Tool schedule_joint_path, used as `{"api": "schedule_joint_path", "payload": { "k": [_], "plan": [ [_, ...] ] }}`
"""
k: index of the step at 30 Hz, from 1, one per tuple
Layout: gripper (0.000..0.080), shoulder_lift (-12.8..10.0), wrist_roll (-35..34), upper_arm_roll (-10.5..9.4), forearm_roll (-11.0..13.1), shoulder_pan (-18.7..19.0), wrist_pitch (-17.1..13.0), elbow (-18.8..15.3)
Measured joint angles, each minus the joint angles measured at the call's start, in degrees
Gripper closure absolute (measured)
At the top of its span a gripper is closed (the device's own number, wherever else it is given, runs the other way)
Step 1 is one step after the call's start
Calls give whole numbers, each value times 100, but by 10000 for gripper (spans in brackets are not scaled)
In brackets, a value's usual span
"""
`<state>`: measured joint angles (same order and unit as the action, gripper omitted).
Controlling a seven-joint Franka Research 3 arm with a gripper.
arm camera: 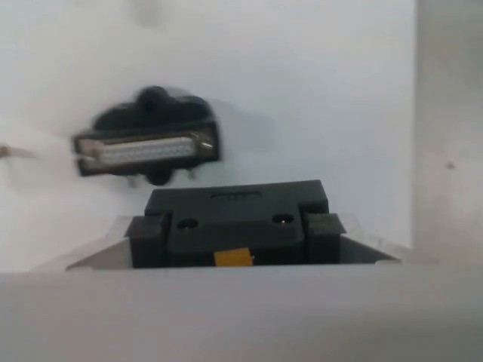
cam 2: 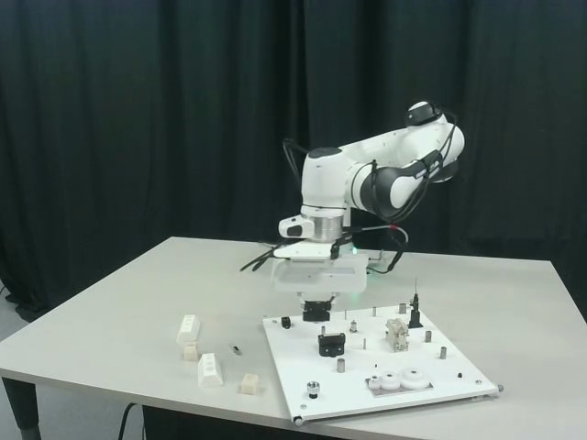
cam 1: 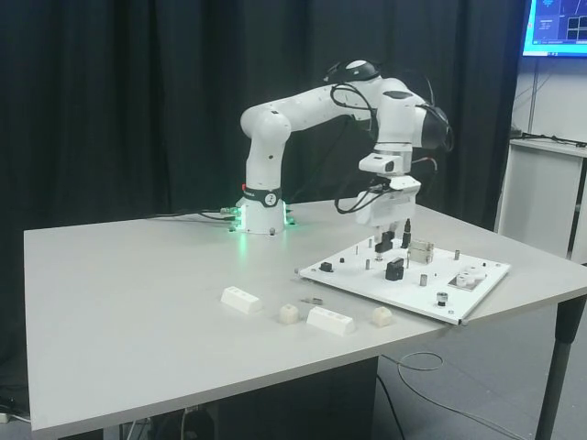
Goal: Place D-SUB.
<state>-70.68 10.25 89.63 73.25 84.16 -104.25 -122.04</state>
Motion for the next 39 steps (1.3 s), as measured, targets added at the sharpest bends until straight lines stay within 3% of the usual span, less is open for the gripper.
{"api": "schedule_joint_path", "payload": {
  "k": [10,25,39],
  "plan": [
    [417,0,345,0,-66,-314,-203,-155],
    [417,-2,1420,6,-47,-994,-320,-457],
    [417,-97,2157,-194,470,-1589,-251,-579]
  ]
}}
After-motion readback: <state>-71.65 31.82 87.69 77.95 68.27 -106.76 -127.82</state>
